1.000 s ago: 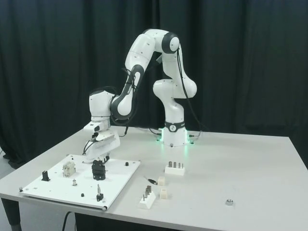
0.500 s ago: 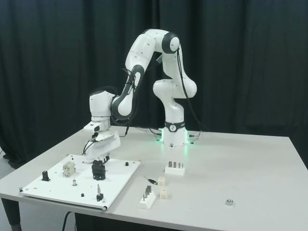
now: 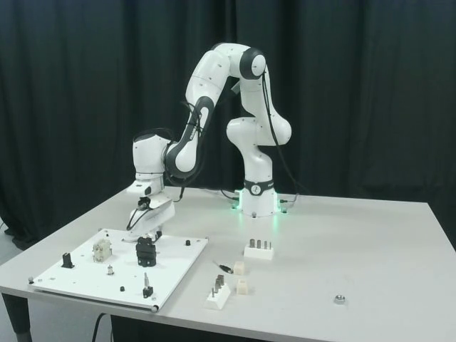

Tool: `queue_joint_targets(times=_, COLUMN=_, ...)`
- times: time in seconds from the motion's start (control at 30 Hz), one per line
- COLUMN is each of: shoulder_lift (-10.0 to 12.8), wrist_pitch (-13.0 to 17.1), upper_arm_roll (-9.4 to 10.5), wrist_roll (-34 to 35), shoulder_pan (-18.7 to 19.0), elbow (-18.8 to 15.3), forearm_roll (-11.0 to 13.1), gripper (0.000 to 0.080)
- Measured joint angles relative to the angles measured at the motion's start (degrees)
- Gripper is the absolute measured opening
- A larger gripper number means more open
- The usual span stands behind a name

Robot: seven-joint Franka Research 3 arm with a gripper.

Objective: Insert small gear.

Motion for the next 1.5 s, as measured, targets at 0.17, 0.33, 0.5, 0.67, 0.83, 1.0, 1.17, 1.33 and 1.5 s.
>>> queue_joint_targets(times=0.17, shoulder_lift=0.0, wrist_pitch=0.0, upper_arm_roll=-0.02, wrist_roll=-2.4, shoulder_pan=0.0, elbow=-0.1, forearm_roll=0.0, gripper=0.0191)
queue_joint_targets(times=0.33, shoulder_lift=-0.1, wrist_pitch=0.2, upper_arm_roll=-0.02, wrist_roll=-5.4, shoulder_pan=0.0, elbow=-0.2, forearm_roll=-0.1, gripper=0.0191)
queue_joint_targets(times=0.5, shoulder_lift=-0.1, wrist_pitch=0.5, upper_arm_roll=-0.02, wrist_roll=-7.0, shoulder_pan=0.1, elbow=-0.4, forearm_roll=-0.1, gripper=0.0191)
queue_joint_targets(times=0.67, shoulder_lift=-0.2, wrist_pitch=1.0, upper_arm_roll=-0.02, wrist_roll=-8.3, shoulder_pan=0.2, elbow=-0.7, forearm_roll=-0.1, gripper=0.0191)
queue_joint_targets(times=0.83, shoulder_lift=-0.3, wrist_pitch=1.3, upper_arm_roll=-0.02, wrist_roll=-8.3, shoulder_pan=0.2, elbow=-0.8, forearm_roll=0.0, gripper=0.0191)
queue_joint_targets(times=1.0, shoulder_lift=-0.3, wrist_pitch=1.5, upper_arm_roll=-0.02, wrist_roll=-5.8, shoulder_pan=0.2, elbow=-0.9, forearm_roll=0.5, gripper=0.0191)
queue_joint_targets(times=1.17, shoulder_lift=-0.3, wrist_pitch=1.9, upper_arm_roll=-0.02, wrist_roll=-2.3, shoulder_pan=0.3, elbow=-1.0, forearm_roll=1.1, gripper=0.0191)
queue_joint_targets(times=1.33, shoulder_lift=-0.3, wrist_pitch=2.3, upper_arm_roll=-0.02, wrist_roll=0.5, shoulder_pan=0.4, elbow=-1.2, forearm_roll=1.4, gripper=0.0191)
queue_joint_targets(times=1.5, shoulder_lift=-0.2, wrist_pitch=2.4, upper_arm_roll=-0.01, wrist_roll=4.5, shoulder_pan=0.5, elbow=-1.1, forearm_roll=1.8, gripper=0.0191)
